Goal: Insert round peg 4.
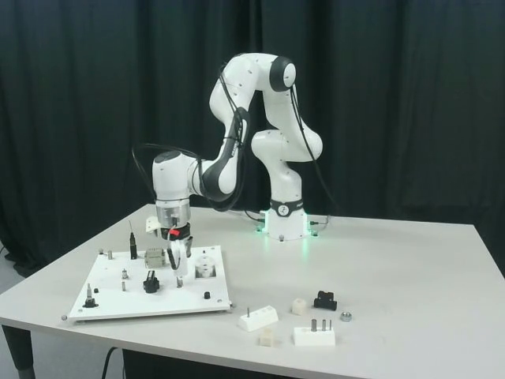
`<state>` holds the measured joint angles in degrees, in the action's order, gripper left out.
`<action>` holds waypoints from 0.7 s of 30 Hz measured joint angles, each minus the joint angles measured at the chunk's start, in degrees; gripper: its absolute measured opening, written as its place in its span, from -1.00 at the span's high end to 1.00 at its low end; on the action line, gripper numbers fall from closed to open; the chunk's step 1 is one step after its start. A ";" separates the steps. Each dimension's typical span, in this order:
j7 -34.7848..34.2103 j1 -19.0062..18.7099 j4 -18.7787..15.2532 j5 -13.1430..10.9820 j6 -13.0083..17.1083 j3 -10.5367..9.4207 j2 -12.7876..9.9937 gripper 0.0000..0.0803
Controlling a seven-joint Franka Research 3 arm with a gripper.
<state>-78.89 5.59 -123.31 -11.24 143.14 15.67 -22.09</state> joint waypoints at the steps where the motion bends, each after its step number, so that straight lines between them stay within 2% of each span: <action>1: 0.01 -0.03 0.00 -0.01 -0.13 0.00 0.02 0.62; 7: 0.40 -0.41 0.01 -0.03 -1.33 -0.04 0.30 0.62; 21: 0.43 -0.86 0.01 -0.03 -1.18 0.01 0.46 0.62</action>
<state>-78.46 4.73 -123.31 -11.27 141.96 15.68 -21.63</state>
